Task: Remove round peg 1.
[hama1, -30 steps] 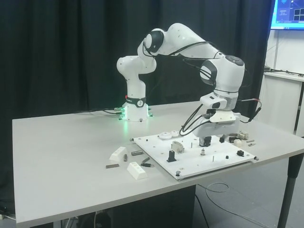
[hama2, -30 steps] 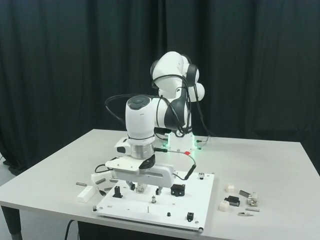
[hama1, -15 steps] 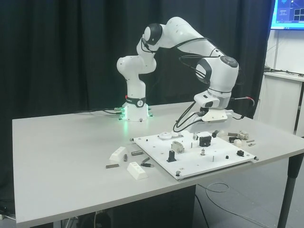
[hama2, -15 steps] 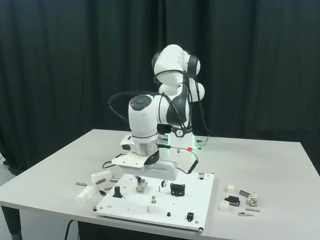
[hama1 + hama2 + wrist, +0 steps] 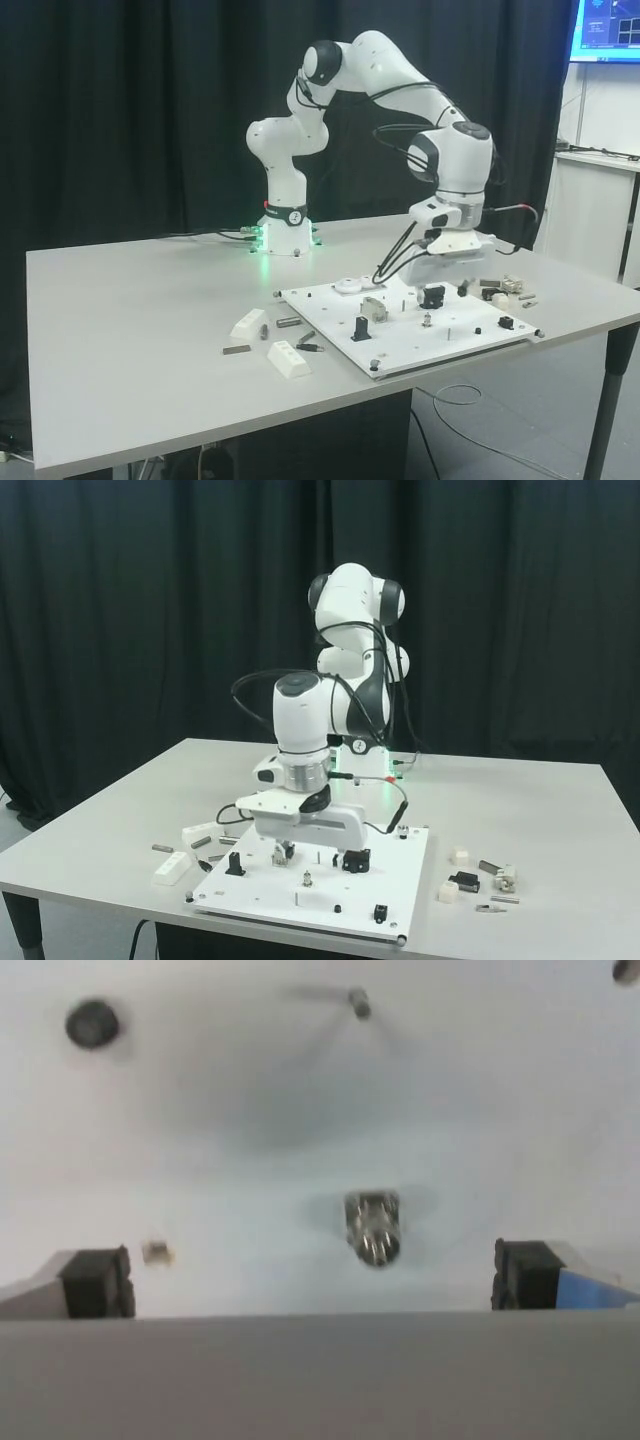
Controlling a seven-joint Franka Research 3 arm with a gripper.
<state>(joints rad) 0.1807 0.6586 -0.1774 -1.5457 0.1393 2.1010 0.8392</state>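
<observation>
the hand [image 5: 310,1280] hangs above the white board [image 5: 455,335], fingers [image 5: 95,1282] spread wide and holding nothing. the round peg [image 5: 372,1226] stands upright in the board, below and between them.

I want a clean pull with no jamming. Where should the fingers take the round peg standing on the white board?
Grip the round peg on its exposed upper shaft, coming straight down from above. It stands upright on the white board, so closing on its sides and lifting vertically likely works best.
</observation>
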